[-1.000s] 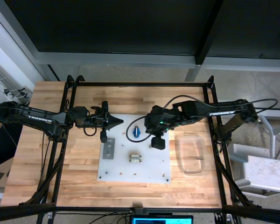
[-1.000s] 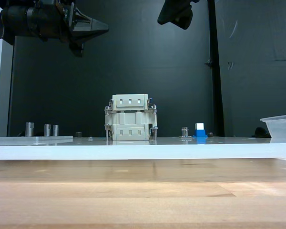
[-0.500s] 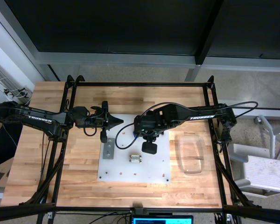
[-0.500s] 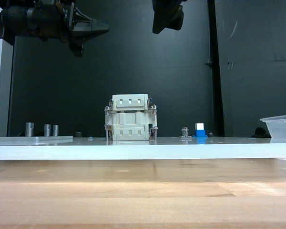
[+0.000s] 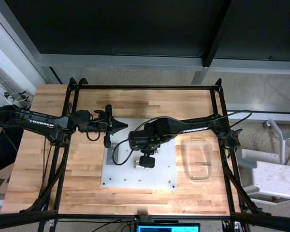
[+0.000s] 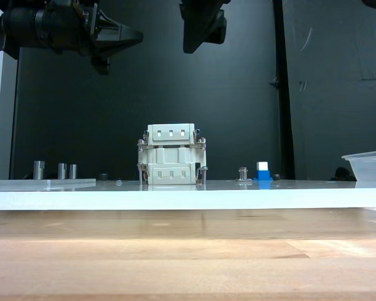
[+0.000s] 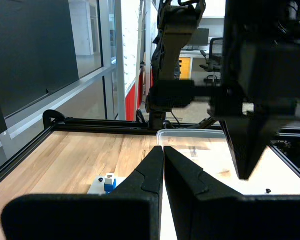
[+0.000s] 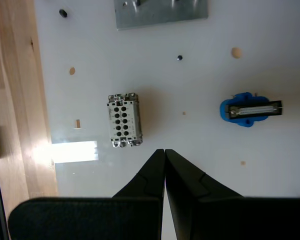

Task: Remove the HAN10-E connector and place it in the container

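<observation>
The HAN10-E connector (image 8: pixel 123 120), a beige-grey block with a dark pin face, sits upright on the white board (image 5: pixel 121 179). It also shows in the low view (image 6: pixel 170 155) and, partly covered, in the high view (image 5: pixel 136 165). My right gripper (image 8: pixel 164 150) hangs high over the board just beside the connector, pointing down, fingers shut on nothing (image 5: pixel 145 160) (image 6: pixel 203 28). The clear container (image 5: pixel 198 162) (image 6: pixel 366 164) lies empty on the table right of the board. My left gripper (image 7: pixel 163 148) is shut and hovers over the board's far left edge (image 5: pixel 122 126).
A grey metal bar with holes (image 5: pixel 112 153) (image 8: pixel 160 12) is mounted on the board's left side. A small blue part (image 8: pixel 250 109) (image 6: pixel 262 170) sits on the board toward the far side. A black frame rims the wooden table.
My right arm has swung left across the board, from above the blue part to above the connector. The left arm and the connector have not moved.
</observation>
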Available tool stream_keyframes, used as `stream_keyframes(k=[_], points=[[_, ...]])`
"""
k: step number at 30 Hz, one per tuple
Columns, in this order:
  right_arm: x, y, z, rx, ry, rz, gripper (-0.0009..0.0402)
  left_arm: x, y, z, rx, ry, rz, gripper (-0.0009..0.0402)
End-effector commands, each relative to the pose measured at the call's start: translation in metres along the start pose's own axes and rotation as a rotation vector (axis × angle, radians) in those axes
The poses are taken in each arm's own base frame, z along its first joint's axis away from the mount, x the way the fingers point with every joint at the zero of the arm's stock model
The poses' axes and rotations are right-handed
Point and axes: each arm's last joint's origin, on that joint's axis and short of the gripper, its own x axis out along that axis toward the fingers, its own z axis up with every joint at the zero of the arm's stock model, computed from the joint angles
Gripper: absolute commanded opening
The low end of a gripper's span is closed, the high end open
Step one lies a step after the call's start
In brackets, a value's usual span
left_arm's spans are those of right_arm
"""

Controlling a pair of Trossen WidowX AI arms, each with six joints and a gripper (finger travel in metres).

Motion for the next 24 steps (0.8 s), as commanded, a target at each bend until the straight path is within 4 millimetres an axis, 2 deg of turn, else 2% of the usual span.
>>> stream_keyframes(k=[1, 7, 13, 17, 24], points=[[0.008, 0.006, 0.002, -0.004, 0.022, 0.032, 0.0, 0.0, 0.0, 0.0, 0.0, 0.0, 0.0, 0.0], [0.022, 0.013, 0.004, -0.017, 0.043, 0.037, 0.0, 0.0, 0.0, 0.0, 0.0, 0.0, 0.0, 0.0], [0.027, 0.018, 0.002, -0.053, 0.047, 0.038, 0.0011, 0.0, 0.0, 0.0, 0.0, 0.0, 0.0, 0.0], [0.032, 0.021, 0.003, -0.057, 0.042, 0.033, 0.005, 0.0, 0.0, 0.0, 0.0, 0.0, 0.0, 0.0], [0.045, 0.025, 0.004, -0.058, 0.053, 0.041, 0.0151, 0.0, 0.0, 0.0, 0.0, -0.001, 0.0, 0.0]])
